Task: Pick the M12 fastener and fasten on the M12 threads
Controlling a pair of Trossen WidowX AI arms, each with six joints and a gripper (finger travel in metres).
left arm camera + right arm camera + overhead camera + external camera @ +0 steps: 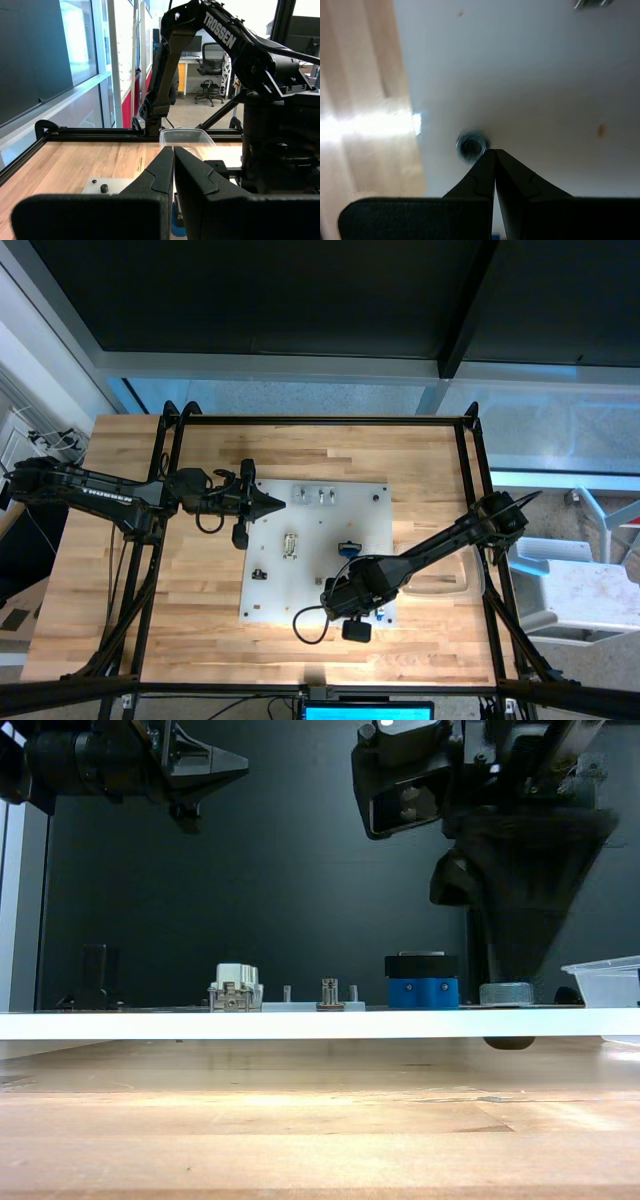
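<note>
At the near right edge of the white board (545, 75), the M12 nut (471, 146) shows as a small silver ring with a dark centre, slightly blurred. Low view: a short grey cylinder (506, 993) stands on the board at the same spot, no ribs visible beneath it. Cannot tell whether it is on its stud or merely resting there. High view: spot hidden by the arm.

Right pincer (493, 151): the 2 fingers are pressed together with nothing between them; tips just beside the nut's rim, contact not certain. Low view confirms the pincer (512, 975) pointing straight down, tips directly above the grey cylinder. Right arm pose: reaches from the right edge of the surface (200, 640) diagonally inward and toward the near side, wrist bent down over the board's near right part.

Neighbours: blue connector block (422, 992) with a black cap, just left of the nut in the low view; clear tray (605, 978) to the right, off the board's right side.

Left pincer (173, 152): fingers closed together, holding nothing. Left arm pose: stretched level from the left edge, pincer (275, 503) pointing right over the board's far left edge, held high above it (240, 762), well apart from the nut.
</note>
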